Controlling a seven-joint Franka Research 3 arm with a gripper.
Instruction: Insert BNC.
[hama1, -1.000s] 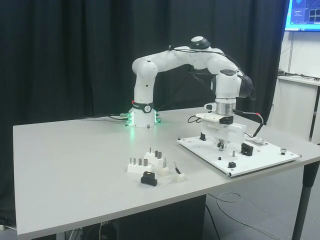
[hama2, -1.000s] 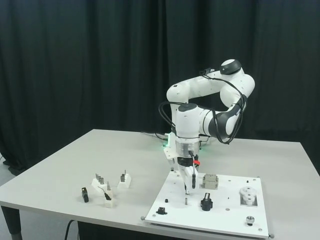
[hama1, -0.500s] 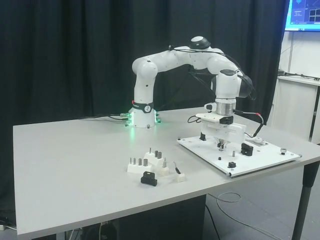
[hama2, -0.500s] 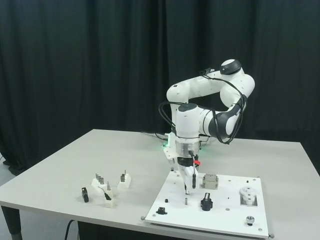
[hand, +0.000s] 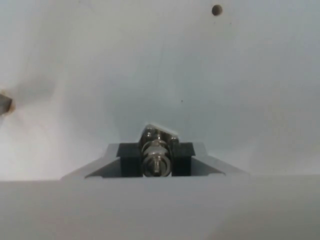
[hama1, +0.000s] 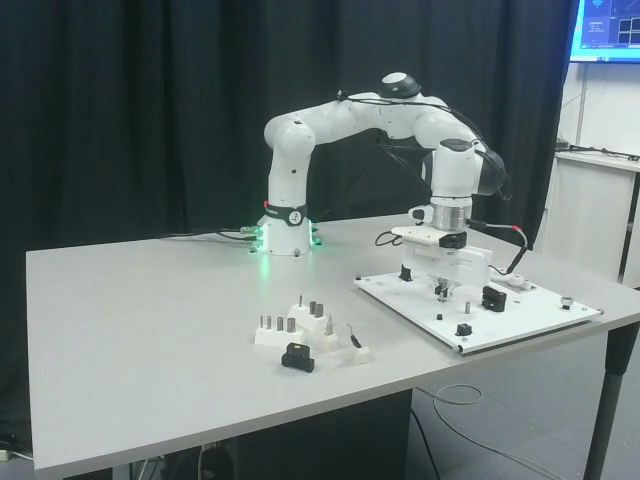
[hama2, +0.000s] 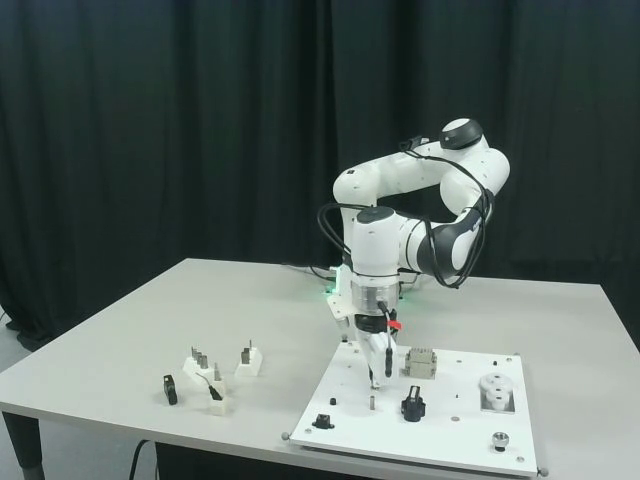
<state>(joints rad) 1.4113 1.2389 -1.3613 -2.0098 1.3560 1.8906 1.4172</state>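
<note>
1 metal BNC connector (hand: 157, 156), ribbed and cylindrical, I see pinched in the jaws at my wrist frame's lower centre, above the flat white board (hama2: 440, 420); its tip is hidden.

We see a grey table (hama1: 140, 300). On it lie a white board (hama2: 440, 425), small white blocks (hama1: 300, 325) and the arm's base (hama1: 283, 236).

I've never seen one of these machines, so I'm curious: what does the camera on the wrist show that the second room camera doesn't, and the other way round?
Only the wrist view shows the BNC connector close up, clamped between the black fingers. Only the second room view shows the whole white arm, the grey table and the small white part holders. Both show the white board under the gripper.
</note>
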